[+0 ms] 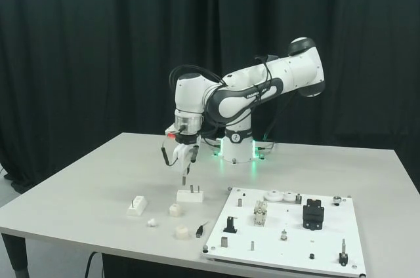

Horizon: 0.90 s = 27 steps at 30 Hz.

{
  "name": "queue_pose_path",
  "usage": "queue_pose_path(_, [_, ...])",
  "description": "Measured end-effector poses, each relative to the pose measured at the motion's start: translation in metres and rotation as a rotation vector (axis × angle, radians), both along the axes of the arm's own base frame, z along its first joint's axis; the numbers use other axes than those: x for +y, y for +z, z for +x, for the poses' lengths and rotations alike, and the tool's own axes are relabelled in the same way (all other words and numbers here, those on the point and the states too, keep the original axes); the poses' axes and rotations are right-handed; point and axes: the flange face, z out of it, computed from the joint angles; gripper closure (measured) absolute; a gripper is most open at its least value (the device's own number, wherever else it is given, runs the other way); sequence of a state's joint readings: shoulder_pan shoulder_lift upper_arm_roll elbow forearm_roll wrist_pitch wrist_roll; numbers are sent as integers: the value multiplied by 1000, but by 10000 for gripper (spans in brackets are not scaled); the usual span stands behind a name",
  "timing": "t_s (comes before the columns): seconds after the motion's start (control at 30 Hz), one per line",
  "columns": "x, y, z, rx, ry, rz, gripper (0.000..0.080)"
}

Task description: Insert square peg 3.

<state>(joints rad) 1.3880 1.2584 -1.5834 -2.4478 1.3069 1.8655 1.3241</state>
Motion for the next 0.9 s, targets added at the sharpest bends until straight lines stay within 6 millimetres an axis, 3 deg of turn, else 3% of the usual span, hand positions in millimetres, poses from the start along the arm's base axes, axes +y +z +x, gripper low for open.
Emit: queue_pose_path(0.9, [-3, 9, -1, -2, -4, -6, 693])
